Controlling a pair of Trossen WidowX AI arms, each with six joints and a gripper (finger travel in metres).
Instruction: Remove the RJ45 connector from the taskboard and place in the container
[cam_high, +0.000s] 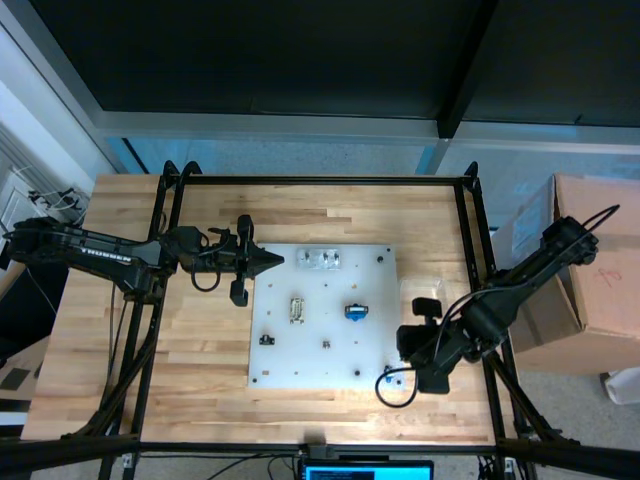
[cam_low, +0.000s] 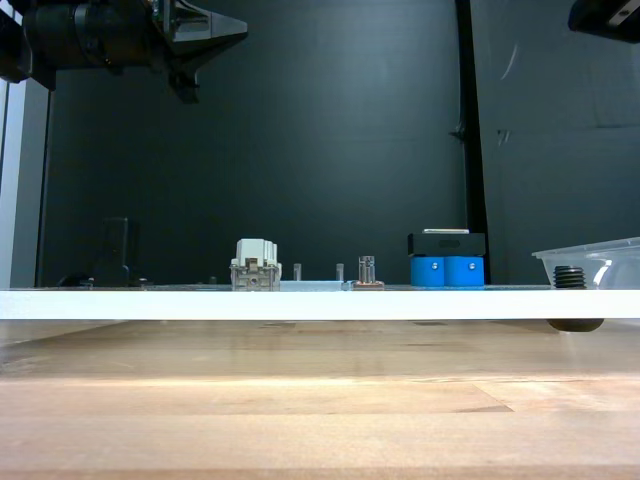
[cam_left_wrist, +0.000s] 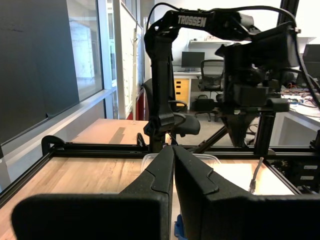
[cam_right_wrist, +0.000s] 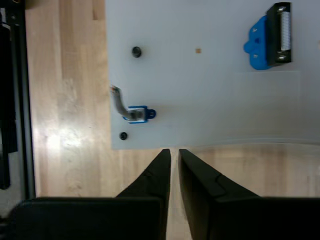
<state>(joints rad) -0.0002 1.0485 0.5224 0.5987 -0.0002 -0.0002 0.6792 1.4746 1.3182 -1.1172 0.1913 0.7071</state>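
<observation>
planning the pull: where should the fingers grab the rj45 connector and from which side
Probably the grey plug body of the RJ45 connector where it sticks out of its blue seat, short cable stub bent aside. Come straight down; the right gripper hovers just off the taskboard there, the left gripper over its left edge.

- A pale wooden plank table (cam_high: 310, 215) is carrying everything, with a black metal frame (cam_high: 320, 181) running round its edges.
- A flat white taskboard (cam_high: 300, 358) is lying on the middle of the table, slightly toward the right.
- A clear plastic container (cam_high: 424, 288) is sitting on the wood just beside the taskboard's right edge.
</observation>
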